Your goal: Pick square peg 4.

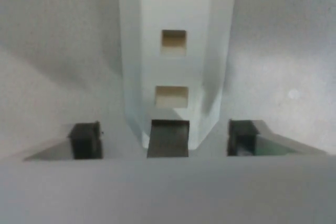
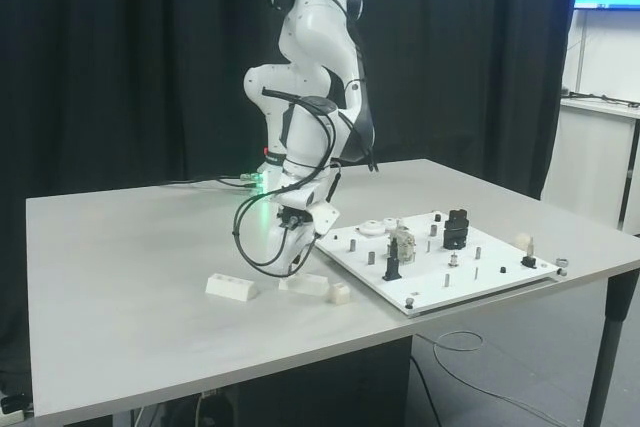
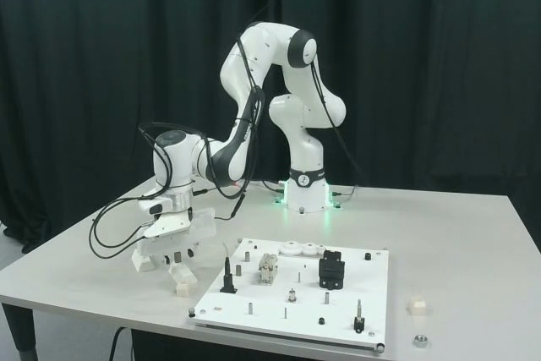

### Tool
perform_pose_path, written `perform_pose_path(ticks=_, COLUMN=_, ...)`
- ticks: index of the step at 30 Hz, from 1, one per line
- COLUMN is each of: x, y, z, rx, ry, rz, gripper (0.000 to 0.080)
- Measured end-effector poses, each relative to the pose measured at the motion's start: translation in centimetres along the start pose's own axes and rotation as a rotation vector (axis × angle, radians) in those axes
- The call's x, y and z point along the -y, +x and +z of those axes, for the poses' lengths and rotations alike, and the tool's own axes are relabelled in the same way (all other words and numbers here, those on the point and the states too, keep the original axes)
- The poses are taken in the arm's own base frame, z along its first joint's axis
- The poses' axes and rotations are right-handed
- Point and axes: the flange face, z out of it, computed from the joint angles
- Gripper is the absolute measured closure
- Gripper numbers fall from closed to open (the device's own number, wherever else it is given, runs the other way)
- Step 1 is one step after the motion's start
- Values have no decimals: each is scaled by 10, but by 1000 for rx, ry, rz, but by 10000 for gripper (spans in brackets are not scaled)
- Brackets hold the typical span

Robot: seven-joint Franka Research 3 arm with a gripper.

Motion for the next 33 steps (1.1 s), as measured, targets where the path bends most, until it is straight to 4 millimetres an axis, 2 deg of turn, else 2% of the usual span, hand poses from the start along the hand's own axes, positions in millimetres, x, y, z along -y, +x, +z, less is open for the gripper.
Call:
perform_pose_path(ticks=2, x=-1, y=0, z=0, rx=-3, ry=-2, rz=-3, gripper=160)
perform_pose_path(ticks=3, x=-1, y=0, z=0, rx=-4, ry=-2, rz=-4, gripper=320)
perform_pose_path(ticks=11, x=-4, y=1, z=-2, rx=-15, ry=-8, rz=-7, gripper=320)
perform_pose_path(ticks=12, x=-4, y=1, z=-2, rx=-17, ry=-9, rz=-6, gripper=651)
perform_pose_path(ticks=20, x=-7, y=9, z=-14, rx=-36, ry=-16, rz=-6, gripper=651)
perform_pose_path(ticks=33, x=-14, y=17, z=-46, rx=-2, ry=7, rz=47, gripper=648)
